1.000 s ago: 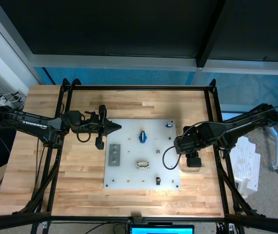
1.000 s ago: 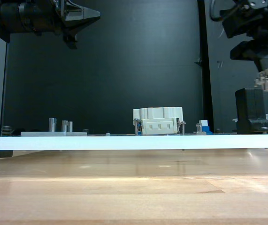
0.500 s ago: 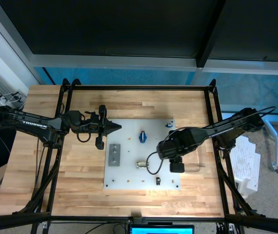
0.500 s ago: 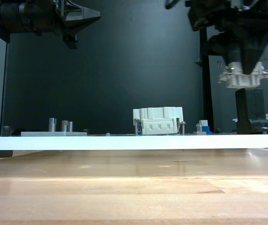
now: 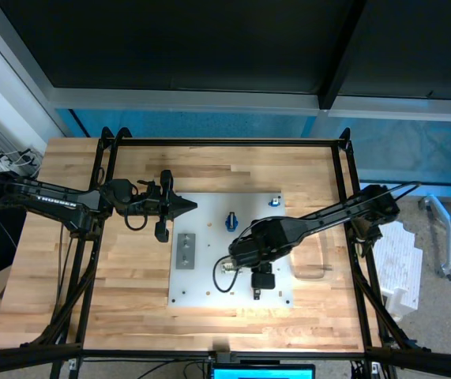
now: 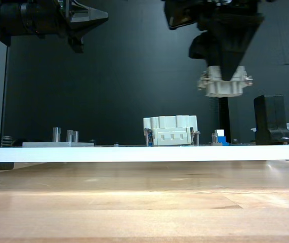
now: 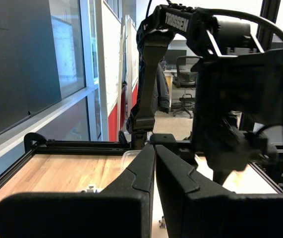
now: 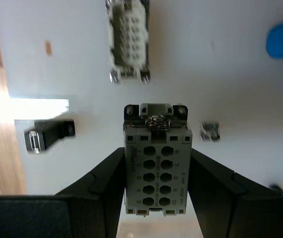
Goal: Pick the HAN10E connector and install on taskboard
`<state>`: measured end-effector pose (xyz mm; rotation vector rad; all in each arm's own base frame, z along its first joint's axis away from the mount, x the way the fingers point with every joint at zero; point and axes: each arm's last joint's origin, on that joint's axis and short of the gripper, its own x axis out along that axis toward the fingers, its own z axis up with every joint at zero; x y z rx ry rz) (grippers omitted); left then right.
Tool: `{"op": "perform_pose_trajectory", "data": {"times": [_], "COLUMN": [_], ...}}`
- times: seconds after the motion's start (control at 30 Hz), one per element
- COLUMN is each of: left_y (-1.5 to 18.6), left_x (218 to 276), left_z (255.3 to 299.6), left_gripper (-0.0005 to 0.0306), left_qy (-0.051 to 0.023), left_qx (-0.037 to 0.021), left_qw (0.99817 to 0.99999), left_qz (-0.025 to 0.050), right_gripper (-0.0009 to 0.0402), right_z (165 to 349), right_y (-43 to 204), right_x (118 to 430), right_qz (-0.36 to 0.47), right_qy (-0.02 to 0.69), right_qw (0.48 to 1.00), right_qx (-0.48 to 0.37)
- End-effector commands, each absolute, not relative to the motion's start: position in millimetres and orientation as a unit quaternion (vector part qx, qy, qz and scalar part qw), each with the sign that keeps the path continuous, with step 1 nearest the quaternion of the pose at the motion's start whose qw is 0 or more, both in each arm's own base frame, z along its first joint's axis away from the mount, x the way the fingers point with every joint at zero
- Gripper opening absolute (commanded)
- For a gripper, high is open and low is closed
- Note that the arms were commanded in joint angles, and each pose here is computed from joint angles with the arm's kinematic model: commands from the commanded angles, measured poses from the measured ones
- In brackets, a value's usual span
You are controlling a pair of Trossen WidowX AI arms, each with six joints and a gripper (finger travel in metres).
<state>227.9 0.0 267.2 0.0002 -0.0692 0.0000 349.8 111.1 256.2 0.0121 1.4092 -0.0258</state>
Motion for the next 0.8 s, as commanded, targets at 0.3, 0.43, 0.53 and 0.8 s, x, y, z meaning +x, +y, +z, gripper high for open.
{"op": "perform_pose_trajectory", "data": {"times": [0.3, 0.43, 0.53, 0.8], "left_y": [0.0, 0.0, 0.0, 0.0], "left_x": [227.9, 227.9, 227.9, 227.9], "left_z": [267.1, 267.1, 267.1, 267.1], "left_gripper": [0.0001, 0.0001, 0.0001, 0.0001], "left_qy": [-0.0344, -0.0346, -0.0346, -0.0344], "left_qx": [0.0001, 0.0001, 0.0001, 0.0001], "left_qw": [0.99941, 0.99940, 0.99940, 0.99941], "left_qz": [0.0000, 0.0002, 0.0000, 0.0000], "right_gripper": [0.0039, 0.0039, 0.0039, 0.0039], "right_z": [246.6, 245.1, 243.3, 237.6], "right_y": [123.2, 124.3, 124.9, 124.4], "right_x": [388.2, 397.4, 405.2, 416.0], "right_qz": [-0.007, -0.005, -0.006, 0.000], "right_qy": [0.642, 0.648, 0.648, 0.647], "right_qw": [0.766, 0.761, 0.762, 0.762], "right_qx": [0.004, -0.004, -0.002, -0.007]}}
